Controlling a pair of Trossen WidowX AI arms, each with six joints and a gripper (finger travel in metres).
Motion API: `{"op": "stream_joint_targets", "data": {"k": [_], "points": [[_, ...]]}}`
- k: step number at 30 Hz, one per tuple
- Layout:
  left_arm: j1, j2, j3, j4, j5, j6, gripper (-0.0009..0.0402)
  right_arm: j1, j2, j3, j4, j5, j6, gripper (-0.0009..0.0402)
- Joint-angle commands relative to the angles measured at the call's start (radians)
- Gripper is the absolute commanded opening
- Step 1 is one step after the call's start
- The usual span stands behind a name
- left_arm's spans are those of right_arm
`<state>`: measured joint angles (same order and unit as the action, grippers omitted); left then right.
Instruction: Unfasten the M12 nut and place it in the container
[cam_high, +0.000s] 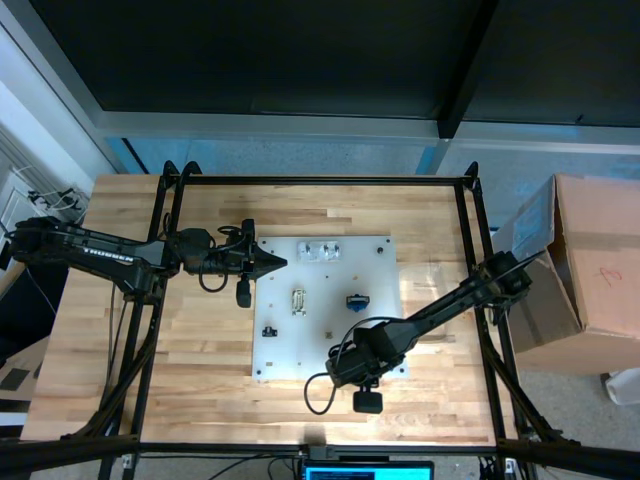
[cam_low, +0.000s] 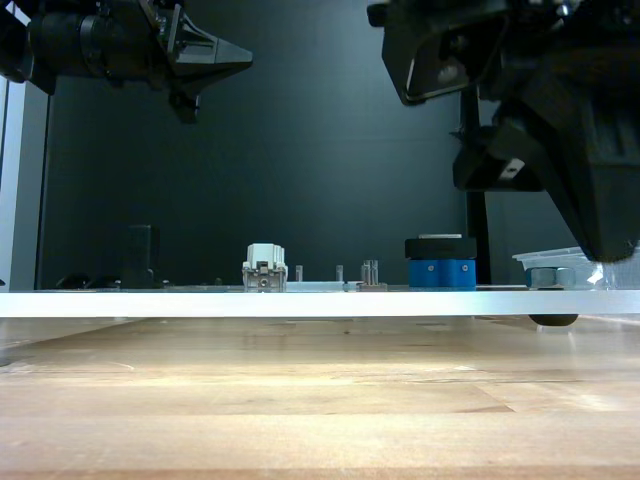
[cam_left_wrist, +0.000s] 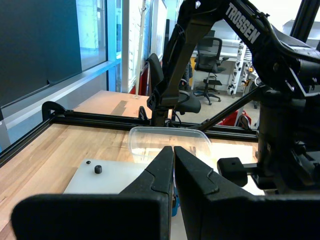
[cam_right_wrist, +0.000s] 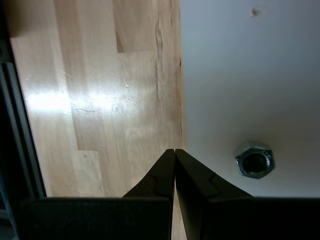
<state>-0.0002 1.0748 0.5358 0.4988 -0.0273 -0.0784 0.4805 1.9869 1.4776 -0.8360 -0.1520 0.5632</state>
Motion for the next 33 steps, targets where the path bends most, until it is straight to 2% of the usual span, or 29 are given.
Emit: {"op": "stream_joint_targets", "data": {"k": [1, 10, 13, 14, 25, 26, 29, 30, 33], "points": [[0.000, 0.000, 0.000, 0.000, 0.000, 0.000, 0.0000, 0.001, 0.005, -0.002, -0.002, 0.000, 0.010, 0.0000], [0.000, 0.000, 0.000, 0.000, 0.000, 0.000, 0.0000, 0.002, 0.004, -0.002, -0.035, 0.010, 0.012, 0.0000], [0.000, 0.000, 0.000, 0.000, 0.000, 0.000, 0.0000, -0.001, -0.001, -0.002, -0.080, 0.094, 0.051, 0.0000], [0.000, 0.000, 0.000, 0.000, 0.000, 0.000, 0.0000, -0.001, -0.002, -0.002, -0.083, 0.100, 0.058, 0.0000], [0.000, 0.000, 0.000, 0.000, 0.000, 0.000, 0.0000, -0.003, -0.005, -0.002, -0.093, 0.106, 0.054, 0.0000], [0.000, 0.000, 0.000, 0.000, 0.000, 0.000, 0.0000, -0.003, -0.005, -0.002, -0.106, 0.130, 0.054, 0.0000], [0.000, 0.000, 0.000, 0.000, 0.000, 0.000, 0.0000, -0.002, -0.014, -0.002, -0.147, 0.317, 0.106, 0.0000], [0.000, 0.000, 0.000, 0.000, 0.000, 0.000, 0.0000, -0.002, -0.018, -0.002, -0.154, 0.341, 0.128, 0.0000], [0.000, 0.000, 0.000, 0.000, 0.000, 0.000, 0.0000, -0.002, -0.024, -0.002, -0.158, 0.332, 0.130, 0.0000]]}}
